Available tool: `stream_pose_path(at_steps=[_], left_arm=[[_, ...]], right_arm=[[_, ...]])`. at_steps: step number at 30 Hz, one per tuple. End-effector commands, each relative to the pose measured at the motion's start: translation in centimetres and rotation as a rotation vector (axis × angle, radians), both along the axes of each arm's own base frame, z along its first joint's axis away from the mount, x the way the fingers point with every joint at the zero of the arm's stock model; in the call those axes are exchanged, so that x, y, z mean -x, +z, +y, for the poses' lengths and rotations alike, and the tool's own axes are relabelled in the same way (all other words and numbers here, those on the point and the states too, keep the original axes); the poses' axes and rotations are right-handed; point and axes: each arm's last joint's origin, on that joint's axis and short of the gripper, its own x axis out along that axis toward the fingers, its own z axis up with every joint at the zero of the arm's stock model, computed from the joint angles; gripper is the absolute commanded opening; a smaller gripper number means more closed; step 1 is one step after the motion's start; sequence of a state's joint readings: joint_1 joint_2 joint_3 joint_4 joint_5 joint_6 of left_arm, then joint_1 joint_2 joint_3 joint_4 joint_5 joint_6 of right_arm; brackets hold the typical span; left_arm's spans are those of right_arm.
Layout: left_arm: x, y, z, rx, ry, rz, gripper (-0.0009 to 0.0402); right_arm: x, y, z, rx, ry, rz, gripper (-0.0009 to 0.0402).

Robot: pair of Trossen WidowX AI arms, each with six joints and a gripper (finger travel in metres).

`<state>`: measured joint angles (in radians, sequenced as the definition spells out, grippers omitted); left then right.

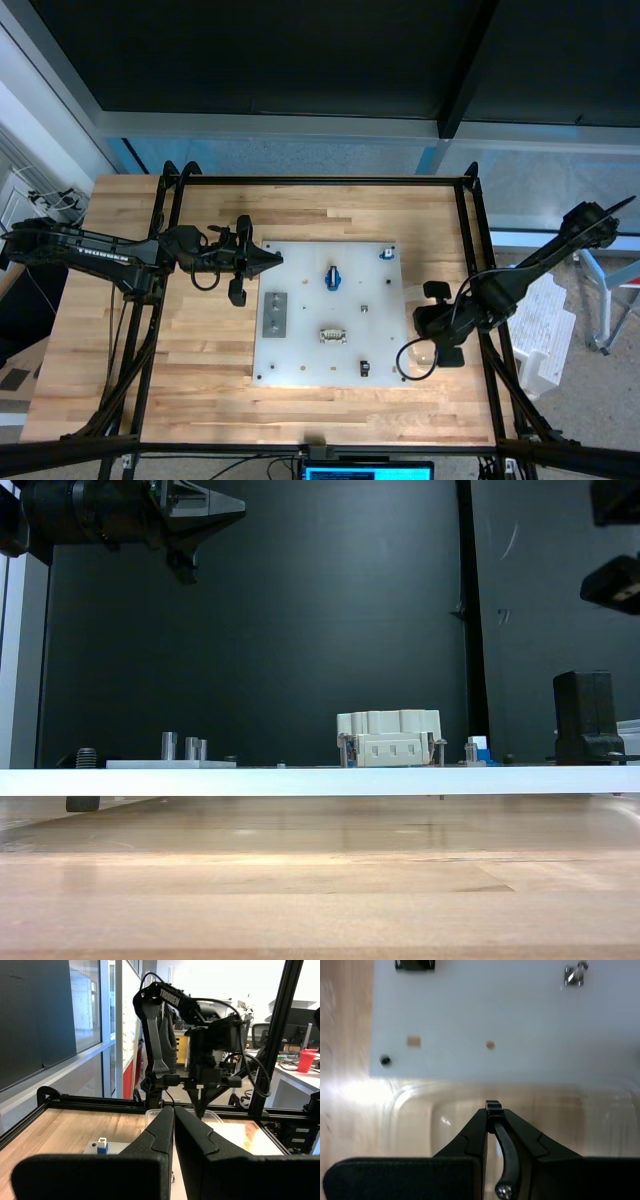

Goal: Pick the USB connector and install on taskboard

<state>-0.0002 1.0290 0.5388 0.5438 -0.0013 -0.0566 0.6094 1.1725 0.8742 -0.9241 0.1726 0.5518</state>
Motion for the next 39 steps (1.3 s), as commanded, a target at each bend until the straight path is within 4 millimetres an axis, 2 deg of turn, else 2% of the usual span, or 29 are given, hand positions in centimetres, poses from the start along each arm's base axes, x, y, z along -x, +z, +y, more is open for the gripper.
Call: stream_pose_path(at_steps=[1, 10, 18, 27, 39], left_arm=[[0.0, 0.0, 0.0, 0.000, 0.000, 0.000, 0.0000], [0.0, 0.0, 0.0, 0.000, 0.000, 0.000, 0.0000], [0.0, 0.0, 0.0, 0.000, 0.000, 0.000, 0.0000], [0.0, 0.0, 0.0, 0.000, 0.000, 0.000, 0.0000], [0.0, 0.0, 0.0, 0.000, 0.000, 0.000, 0.0000]], right_arm=[[-1.3, 0.6, 1.0, -0.011, -0.039, 0.005, 0.0000], [-5.4, 1.3, 4.0, 0.016, -0.084, 0.002, 0.0000], [-8.1, 1.4, 6.0, 0.020, -0.086, 0.004, 0.0000], [-10.0, 1.3, 7.2, 0.023, -0.078, 0.001, 0.0000], [-11.8, 0.7, 7.6, 0.023, -0.082, -0.006, 0.0000]])
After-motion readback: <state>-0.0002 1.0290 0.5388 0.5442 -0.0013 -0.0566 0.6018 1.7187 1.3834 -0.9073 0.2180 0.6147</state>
